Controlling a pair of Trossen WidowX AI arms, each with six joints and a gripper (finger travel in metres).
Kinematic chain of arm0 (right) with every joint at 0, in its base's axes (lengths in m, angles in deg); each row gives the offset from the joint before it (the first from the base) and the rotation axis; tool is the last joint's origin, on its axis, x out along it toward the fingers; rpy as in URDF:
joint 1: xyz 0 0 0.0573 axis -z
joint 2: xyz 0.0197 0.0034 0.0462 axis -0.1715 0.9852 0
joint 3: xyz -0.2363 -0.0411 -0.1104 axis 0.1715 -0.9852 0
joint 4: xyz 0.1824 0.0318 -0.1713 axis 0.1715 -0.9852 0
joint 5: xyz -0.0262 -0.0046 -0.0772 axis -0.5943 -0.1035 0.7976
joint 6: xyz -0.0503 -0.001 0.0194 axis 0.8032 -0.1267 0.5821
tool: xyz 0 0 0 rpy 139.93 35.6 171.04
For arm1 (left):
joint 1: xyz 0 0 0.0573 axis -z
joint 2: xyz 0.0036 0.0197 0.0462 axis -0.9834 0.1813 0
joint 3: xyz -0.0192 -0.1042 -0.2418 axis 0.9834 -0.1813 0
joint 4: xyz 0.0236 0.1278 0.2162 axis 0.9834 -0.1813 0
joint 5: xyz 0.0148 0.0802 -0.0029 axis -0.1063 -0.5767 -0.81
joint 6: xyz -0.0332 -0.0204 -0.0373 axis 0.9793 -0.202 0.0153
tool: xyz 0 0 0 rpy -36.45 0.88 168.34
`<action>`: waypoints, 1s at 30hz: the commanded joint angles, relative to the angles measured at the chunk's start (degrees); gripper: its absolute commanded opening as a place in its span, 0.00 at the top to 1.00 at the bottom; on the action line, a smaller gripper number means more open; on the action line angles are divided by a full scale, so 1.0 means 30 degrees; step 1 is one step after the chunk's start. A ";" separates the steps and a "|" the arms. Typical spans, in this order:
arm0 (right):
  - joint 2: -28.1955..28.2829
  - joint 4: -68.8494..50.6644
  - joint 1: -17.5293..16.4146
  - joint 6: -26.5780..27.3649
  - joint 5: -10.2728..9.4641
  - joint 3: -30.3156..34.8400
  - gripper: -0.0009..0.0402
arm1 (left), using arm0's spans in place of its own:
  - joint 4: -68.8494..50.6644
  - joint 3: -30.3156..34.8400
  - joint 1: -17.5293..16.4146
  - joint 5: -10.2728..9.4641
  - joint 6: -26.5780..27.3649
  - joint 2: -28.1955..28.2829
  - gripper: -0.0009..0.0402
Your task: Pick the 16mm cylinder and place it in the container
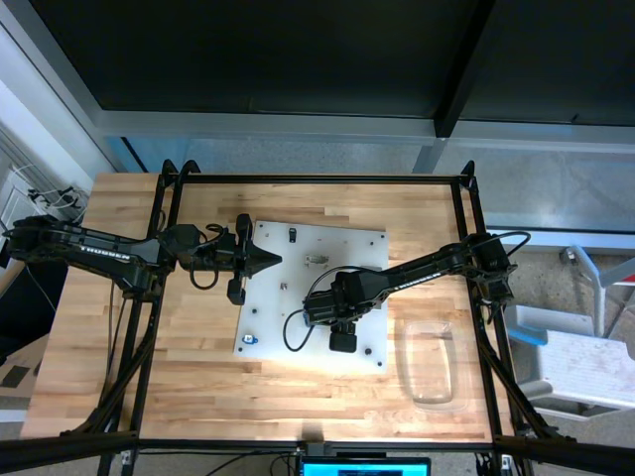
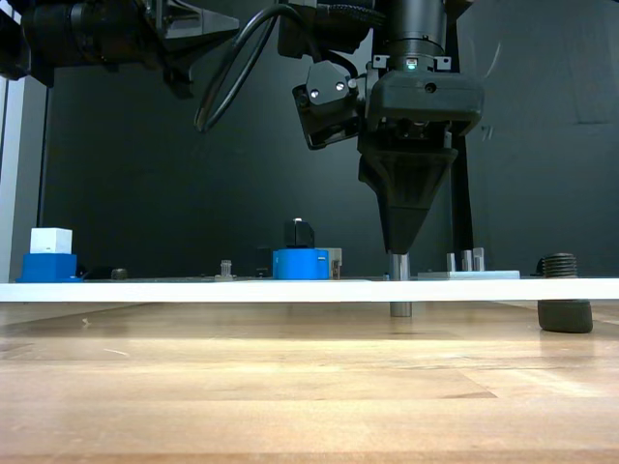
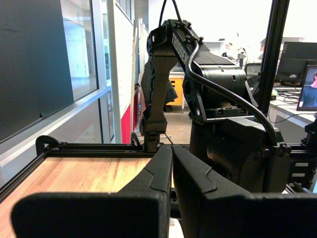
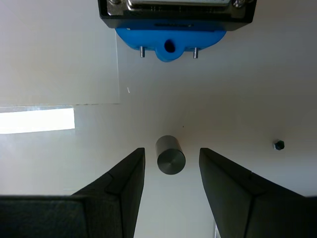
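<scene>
The 16mm cylinder (image 4: 170,155) is a short grey metal peg standing upright on the white board (image 4: 247,99). My right gripper (image 4: 172,151) hangs straight down over it, open, one finger on each side of the peg with a gap on both. In the low view the right gripper (image 2: 399,242) tapers down to just above the peg (image 2: 398,267). From above, the right gripper (image 1: 340,332) hides the peg. The clear container (image 1: 409,347) lies on the wood to the right of the board, empty. My left gripper (image 1: 270,260) is shut, parked over the board's left edge.
A blue clip-like part (image 4: 170,42) sits on the board just beyond the peg, also seen in the low view (image 2: 300,263). A blue block with a white cube (image 2: 48,256) stands at the board's near left. A black knob (image 2: 564,290) sits at the right.
</scene>
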 commanded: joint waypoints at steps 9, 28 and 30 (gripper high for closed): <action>-0.0022 0.0699 0.0000 0.0015 -0.0109 -0.0576 0.66 | 0.0007 0.0007 0.0000 0.0007 -0.0007 0.0000 0.98; -0.0022 0.0889 0.0007 -0.0044 -0.0087 -0.0583 0.82 | 0.0007 0.0007 0.0000 0.0007 -0.0007 0.0000 0.98; -0.0022 0.0889 0.0007 -0.0044 -0.0102 -0.0583 0.85 | 0.0007 0.0007 0.0000 0.0007 -0.0007 0.0000 0.98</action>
